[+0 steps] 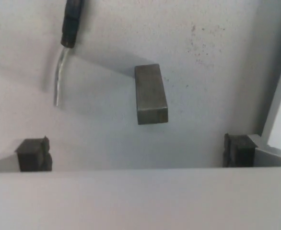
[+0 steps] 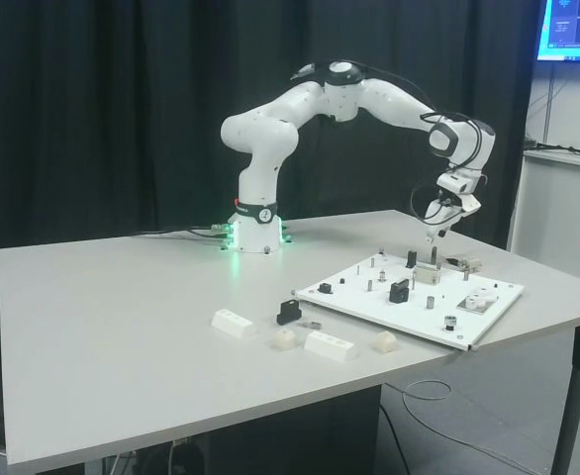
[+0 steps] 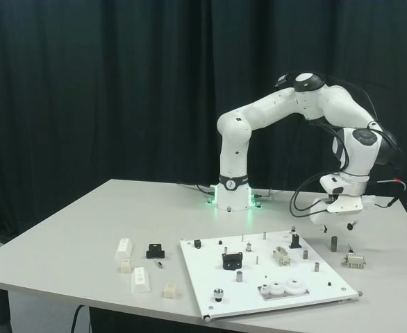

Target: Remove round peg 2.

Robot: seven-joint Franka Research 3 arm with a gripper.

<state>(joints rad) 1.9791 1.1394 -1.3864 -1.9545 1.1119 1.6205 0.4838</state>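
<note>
My gripper (image 1: 135,153) is open, its black fingertips (image 1: 32,154) wide apart and holding nothing. It hangs in the air at the far right corner of the white board (image 2: 409,319), seen as gripper (image 2: 436,231) and gripper (image 3: 337,225) in the room views. Below it, between the fingers, an upright grey block (image 1: 151,94) stands on the grey surface; the second room view shows this block (image 3: 334,243) just beyond the board (image 3: 203,277). Several small grey pegs (image 3: 239,277) stand upright on the board. I cannot tell which one is round peg 2.
A black-sleeved cable (image 1: 71,24) lies near the block, and a plug (image 3: 351,260) rests beside the board. Black fixtures (image 3: 232,260) and white gears (image 3: 281,287) sit on the board. Loose white blocks (image 2: 233,322) and a black part (image 2: 288,312) lie on the table in front of it.
</note>
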